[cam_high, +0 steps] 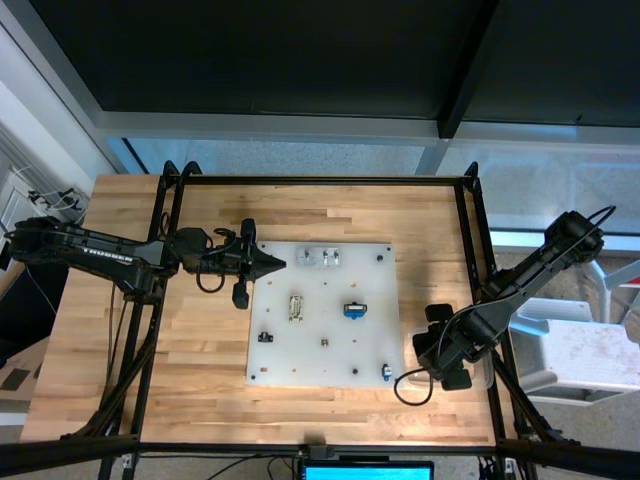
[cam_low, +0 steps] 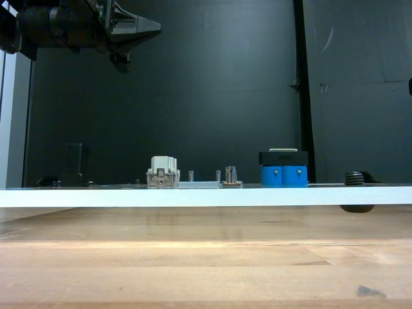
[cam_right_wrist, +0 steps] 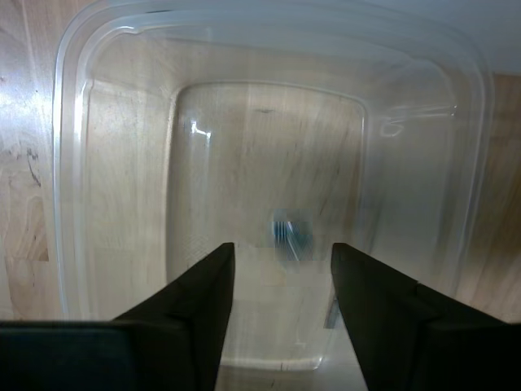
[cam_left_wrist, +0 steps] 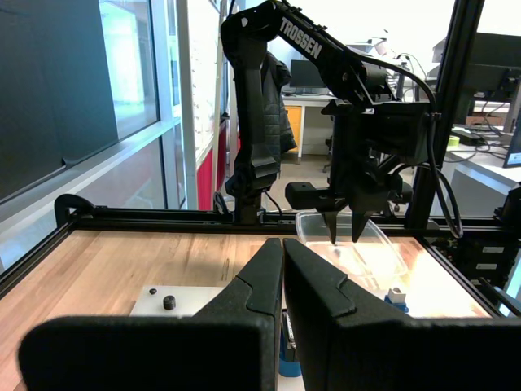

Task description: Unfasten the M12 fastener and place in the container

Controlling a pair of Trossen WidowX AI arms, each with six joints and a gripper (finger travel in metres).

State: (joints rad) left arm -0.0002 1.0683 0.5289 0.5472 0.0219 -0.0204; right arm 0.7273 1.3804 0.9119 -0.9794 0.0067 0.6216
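Drop looks done: right gripper (cam_right_wrist: 281, 252) spread above the container (cam_right_wrist: 69, 163), M12 nut (cam_right_wrist: 291, 234) seemingly inside, left gripper (cam_left_wrist: 282, 242) pinched together over the board's (cam_high: 300, 350) far-left corner, so just retreat.

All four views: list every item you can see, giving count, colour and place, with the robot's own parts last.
table: 1, wood, under everything.
board: 1, white, mid-table.
connector: 1, blue, on board, right of centre.
socket: 1, beige, on board, left of centre.
stud: 1, black, ribs bare, board's near right.
tub: 1, clear, right of board.
nut: 1, silver, blurred, in tub.
left gripper: 1, black, shut, above board's far left.
right gripper: 1, black, open, over tub.
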